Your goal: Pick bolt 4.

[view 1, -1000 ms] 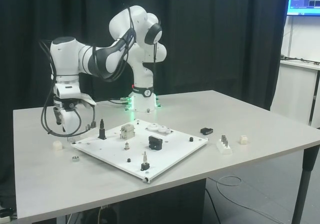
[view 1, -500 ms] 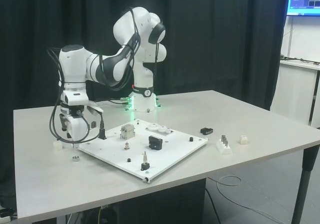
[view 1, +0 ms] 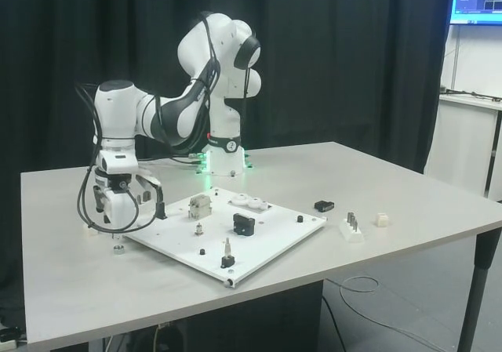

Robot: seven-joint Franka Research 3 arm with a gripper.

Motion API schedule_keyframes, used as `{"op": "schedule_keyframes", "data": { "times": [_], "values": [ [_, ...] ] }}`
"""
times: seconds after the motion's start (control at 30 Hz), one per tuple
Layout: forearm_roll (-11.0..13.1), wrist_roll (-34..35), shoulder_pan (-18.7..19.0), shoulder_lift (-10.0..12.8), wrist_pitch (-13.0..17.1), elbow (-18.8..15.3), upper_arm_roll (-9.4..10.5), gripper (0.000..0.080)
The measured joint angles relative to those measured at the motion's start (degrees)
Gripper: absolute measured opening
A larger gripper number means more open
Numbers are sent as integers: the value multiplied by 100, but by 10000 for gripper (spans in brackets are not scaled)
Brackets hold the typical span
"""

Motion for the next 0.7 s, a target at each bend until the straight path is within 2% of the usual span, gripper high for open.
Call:
{"op": "schedule_keyframes", "data": {
  "times": [0.23,0.7],
  "values": [
    [0,-20,-3,0,159,-108,38,800],
    [35,-59,-32,0,242,-192,158,800]
  ]
}}
